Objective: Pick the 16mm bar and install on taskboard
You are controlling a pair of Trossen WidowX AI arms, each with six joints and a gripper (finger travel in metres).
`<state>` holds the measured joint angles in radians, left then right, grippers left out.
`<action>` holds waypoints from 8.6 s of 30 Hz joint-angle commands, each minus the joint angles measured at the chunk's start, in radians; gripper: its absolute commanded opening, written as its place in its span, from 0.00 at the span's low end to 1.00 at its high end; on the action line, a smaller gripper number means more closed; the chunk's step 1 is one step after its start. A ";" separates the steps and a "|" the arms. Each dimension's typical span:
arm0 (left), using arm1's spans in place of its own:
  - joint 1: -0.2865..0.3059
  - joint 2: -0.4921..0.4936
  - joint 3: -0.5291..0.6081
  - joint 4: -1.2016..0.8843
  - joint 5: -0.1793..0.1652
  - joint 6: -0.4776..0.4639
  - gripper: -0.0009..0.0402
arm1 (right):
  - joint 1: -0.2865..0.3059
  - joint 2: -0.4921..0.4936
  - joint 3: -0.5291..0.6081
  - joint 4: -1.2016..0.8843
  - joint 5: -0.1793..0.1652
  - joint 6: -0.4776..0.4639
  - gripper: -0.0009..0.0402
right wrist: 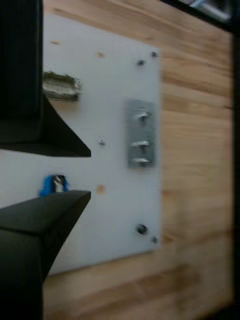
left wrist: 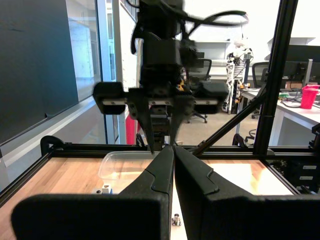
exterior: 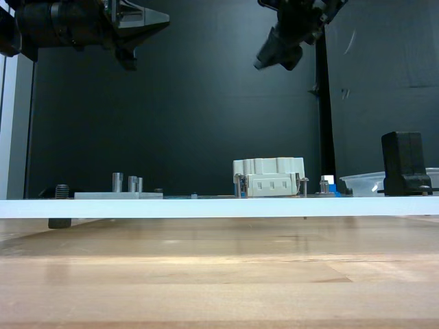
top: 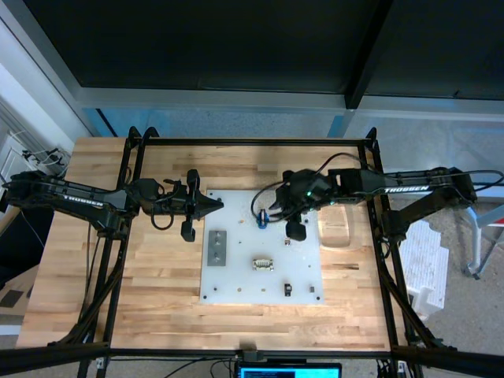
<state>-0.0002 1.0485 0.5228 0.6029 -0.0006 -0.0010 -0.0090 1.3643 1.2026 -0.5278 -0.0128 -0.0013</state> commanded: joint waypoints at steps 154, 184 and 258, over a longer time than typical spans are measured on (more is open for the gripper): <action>0.000 0.000 0.000 0.000 0.000 0.000 0.02 | -0.019 -0.225 -0.557 1.032 -0.007 0.038 0.02; 0.000 0.000 0.000 0.000 0.000 0.000 0.02 | -0.019 -0.225 -0.557 1.032 -0.007 0.038 0.02; 0.000 0.000 0.000 0.000 0.000 0.000 0.02 | -0.019 -0.225 -0.557 1.032 -0.007 0.038 0.02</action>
<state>-0.0002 1.0489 0.5228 0.6025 -0.0006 -0.0010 -0.0284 1.1397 0.6449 0.5041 -0.0200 0.0364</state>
